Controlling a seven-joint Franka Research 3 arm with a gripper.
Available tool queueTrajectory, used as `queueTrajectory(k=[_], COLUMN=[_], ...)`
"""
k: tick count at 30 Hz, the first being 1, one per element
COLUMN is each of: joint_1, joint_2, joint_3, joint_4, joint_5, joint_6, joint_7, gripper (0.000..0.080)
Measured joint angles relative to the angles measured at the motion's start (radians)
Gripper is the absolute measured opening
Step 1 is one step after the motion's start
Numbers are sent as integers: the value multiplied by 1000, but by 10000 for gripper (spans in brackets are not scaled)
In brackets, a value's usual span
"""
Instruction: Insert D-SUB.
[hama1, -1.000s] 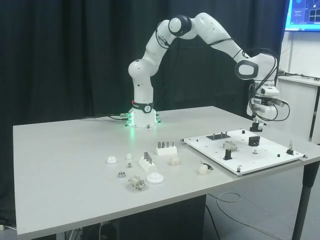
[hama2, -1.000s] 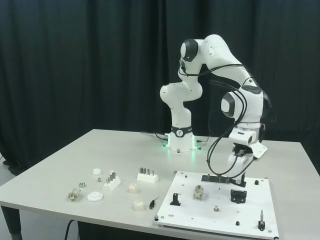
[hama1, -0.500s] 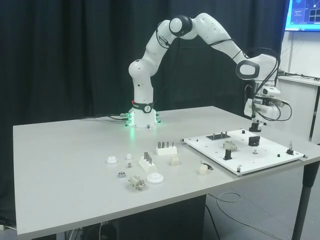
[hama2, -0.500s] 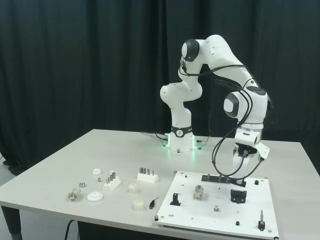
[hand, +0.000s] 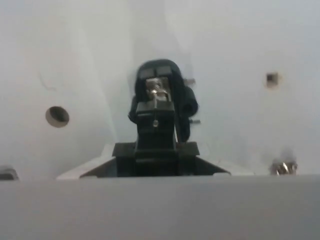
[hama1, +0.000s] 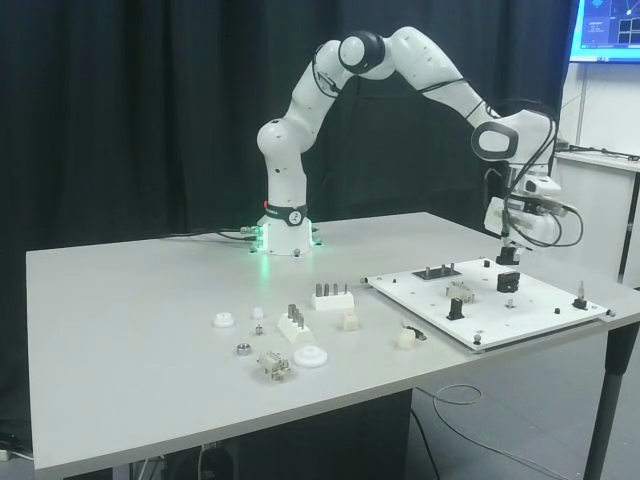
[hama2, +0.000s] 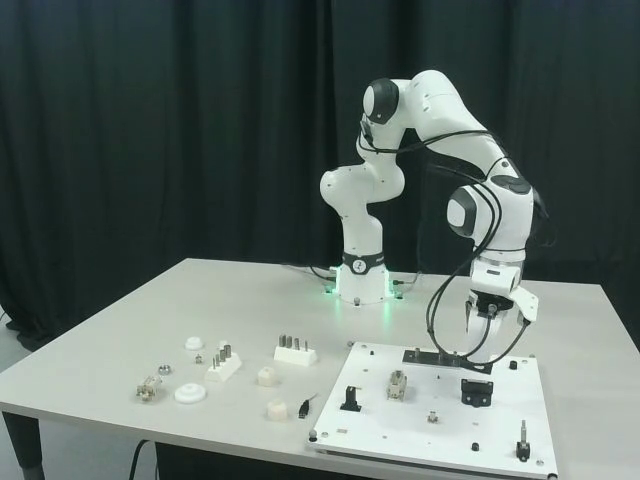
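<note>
The D-SUB plug (hama1: 272, 365) (hama2: 148, 389), a small metal connector, lies on the grey table far to the left of the white board (hama1: 540, 316) (hama2: 400, 432). A metal socket (hama1: 459, 291) (hama2: 397, 384) stands upright on that board. My gripper (hama1: 510, 250) (hama2: 484, 356) (hand: 155, 107) hangs over the board's far part, just above a black block (hama1: 508, 282) (hama2: 476, 391) (hand: 162, 75). In the wrist view the fingers form a single black column with no gap, so they are shut. A small metal piece shows at their tip; I cannot tell whether it is held.
Loose parts lie left of the board: white gears (hama1: 311, 357), pin blocks (hama1: 331, 297) (hama2: 295, 351), a white cube (hama1: 350, 320) and a small cable plug (hama2: 303, 406). The board also carries a black bracket (hama1: 455, 309), a black strip with pins (hama2: 440, 357) and a post (hama2: 522, 447).
The wrist has moved a little lower and further toward the board's far right side, bringing the gripper closer over the black block. The loose parts have not moved.
</note>
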Motion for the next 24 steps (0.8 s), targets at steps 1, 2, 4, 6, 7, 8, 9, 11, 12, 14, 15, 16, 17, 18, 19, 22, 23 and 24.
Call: queueTrajectory(k=[1, 2, 4, 6, 7, 8, 9, 11, 12, 14, 15, 16, 17, 18, 19, 22, 23, 24], joint_1=[-1, -2, -4, -5, -6, -7, -8, -11, -13, -17, -19, -21, -23, -25, -28, -33, -34, -36], joint_2=[0, 0, 0, 0, 0, 0, 0, 0, 0, 0, 0, 0, 0, 0, 0, 0, 0, 0], joint_3=[0, -1, -1, -1, -2, -3, -3, -4, -4, -4, -4, -4, -4, -4, -4, -4, -4, -4], joint_4=[0, 0, 1, 1, 2, 2, 3, 4, 5, 7, 8, 9, 11, 12, 13, 15, 16, 16], joint_5=[6, 9, 17, 27, 32, 38, 44, 58, 65, 76, 82, 87, 93, 100, 106, 118, 121, 124], joint_6=[0, 0, 0, 0, 0, 0, 0, 0, 0, 0, 0, 0, 0, 0, 0, 0, 0, 0], joint_7=[-15, -26, -48, -68, -75, -80, -82, -84, -84, -86, -87, -89, -91, -94, -99, -115, -117, -119], gripper=[153, 153, 153, 153, 153, 153, 153, 153, 153, 153, 153, 153, 153, 153, 153, 153, 153, 153])
